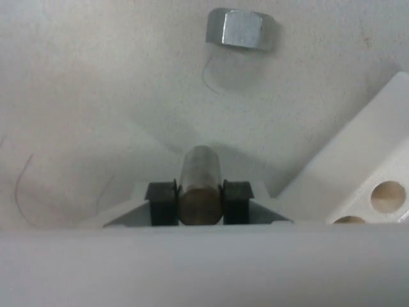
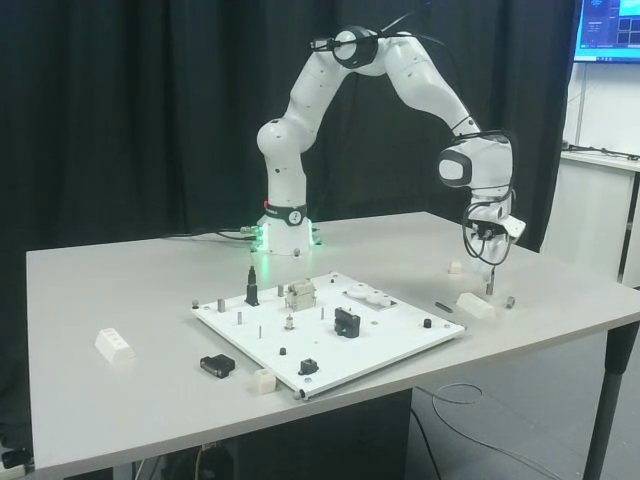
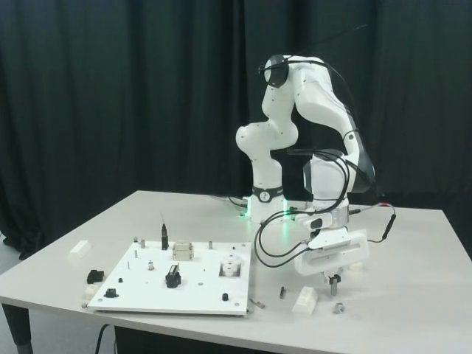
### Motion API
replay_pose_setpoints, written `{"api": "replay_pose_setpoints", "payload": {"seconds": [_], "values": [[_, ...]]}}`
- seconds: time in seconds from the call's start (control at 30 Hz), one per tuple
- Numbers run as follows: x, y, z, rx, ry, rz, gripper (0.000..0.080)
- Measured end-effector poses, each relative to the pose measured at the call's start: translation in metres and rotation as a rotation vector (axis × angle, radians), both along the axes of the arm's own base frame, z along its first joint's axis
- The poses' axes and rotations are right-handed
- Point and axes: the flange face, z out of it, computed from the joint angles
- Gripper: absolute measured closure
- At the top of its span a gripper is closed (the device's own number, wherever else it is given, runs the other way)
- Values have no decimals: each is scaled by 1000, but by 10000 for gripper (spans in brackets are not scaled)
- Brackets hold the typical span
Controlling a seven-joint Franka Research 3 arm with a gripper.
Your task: Place round peg 4.
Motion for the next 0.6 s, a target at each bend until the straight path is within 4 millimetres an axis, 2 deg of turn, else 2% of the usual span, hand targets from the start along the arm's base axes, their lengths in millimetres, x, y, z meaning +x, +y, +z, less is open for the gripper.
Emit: {"api": "replay_pose_setpoints", "payload": {"seconds": [0.6], "values": [[3,0,-4,-6,-1,1,654]]}}
